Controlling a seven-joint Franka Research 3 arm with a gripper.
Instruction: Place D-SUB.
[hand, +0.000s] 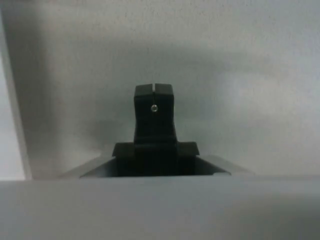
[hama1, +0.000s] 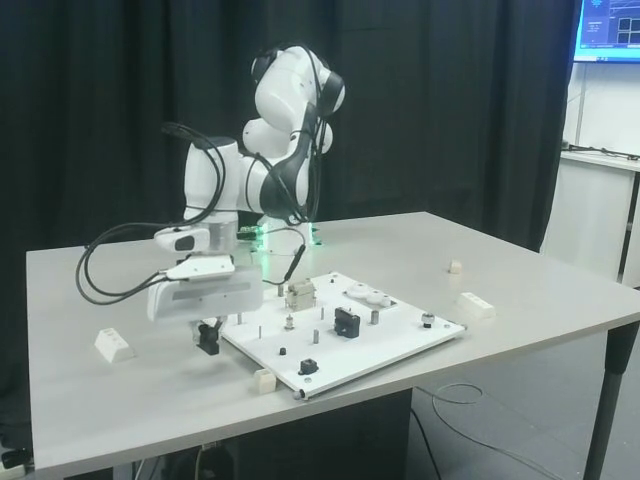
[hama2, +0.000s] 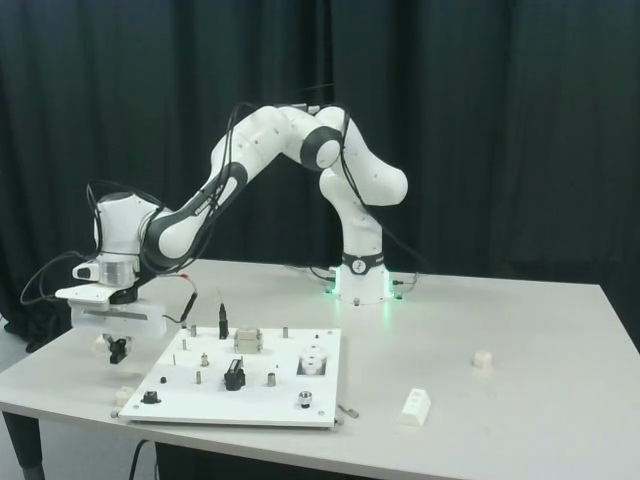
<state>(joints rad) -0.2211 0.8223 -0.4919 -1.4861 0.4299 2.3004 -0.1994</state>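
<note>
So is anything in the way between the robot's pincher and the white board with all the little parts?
Nothing visible stands in the way. The gripper hangs above bare grey table, just off the white board's edge. A small white block lies by the board's front edge, off to the side.

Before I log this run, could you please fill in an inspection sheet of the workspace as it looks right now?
Surface: grey table, with a white board near its front edge.
Job's things: which part is the D-SUB cannot be told; the board carries small black and grey fittings.
Clutter: small white blocks lie loose on the table, one beyond the tool, one on the far side of the board, one at the board's near corner.
Grippers: tool hangs low beside the board, fingers together in the wrist view.
Cables: black cables loop from the wrist.
Surroundings: black curtain behind; green light at the arm's base.
</note>
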